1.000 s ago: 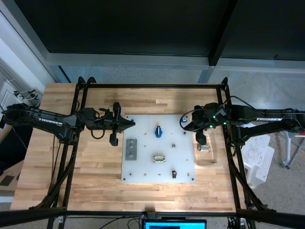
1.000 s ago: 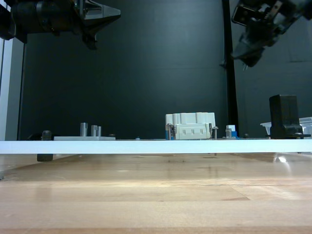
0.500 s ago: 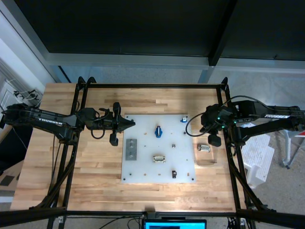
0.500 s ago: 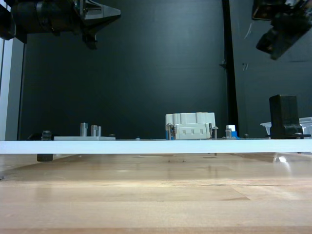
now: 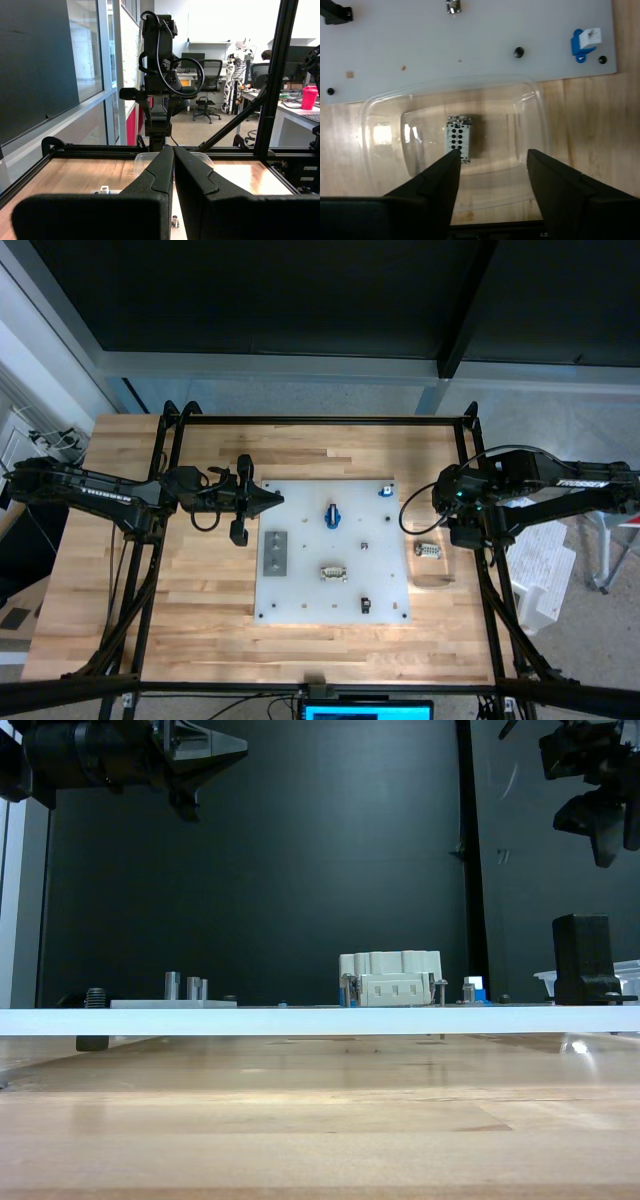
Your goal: Pick the HAN10E connector and install on the hub
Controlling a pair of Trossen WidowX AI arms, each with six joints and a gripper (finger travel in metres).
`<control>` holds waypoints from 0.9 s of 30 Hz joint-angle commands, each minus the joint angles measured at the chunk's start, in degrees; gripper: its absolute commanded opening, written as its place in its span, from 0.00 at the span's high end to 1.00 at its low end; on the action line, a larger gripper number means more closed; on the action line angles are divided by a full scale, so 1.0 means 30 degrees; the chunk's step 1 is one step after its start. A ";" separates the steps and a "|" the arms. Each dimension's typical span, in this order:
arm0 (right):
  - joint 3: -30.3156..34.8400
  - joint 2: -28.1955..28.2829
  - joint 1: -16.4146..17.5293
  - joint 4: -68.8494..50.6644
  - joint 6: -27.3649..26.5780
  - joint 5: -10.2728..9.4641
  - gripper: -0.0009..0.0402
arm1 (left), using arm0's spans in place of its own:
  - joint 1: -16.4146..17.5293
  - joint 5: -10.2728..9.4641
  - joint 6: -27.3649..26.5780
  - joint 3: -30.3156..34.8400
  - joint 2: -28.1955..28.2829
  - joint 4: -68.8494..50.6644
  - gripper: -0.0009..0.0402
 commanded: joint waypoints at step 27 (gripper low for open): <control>-0.2302 0.1399 0.0109 0.0510 0.0138 0.0546 0.46 | 0.0007 0.0000 0.0000 0.0007 0.0007 0.0007 0.98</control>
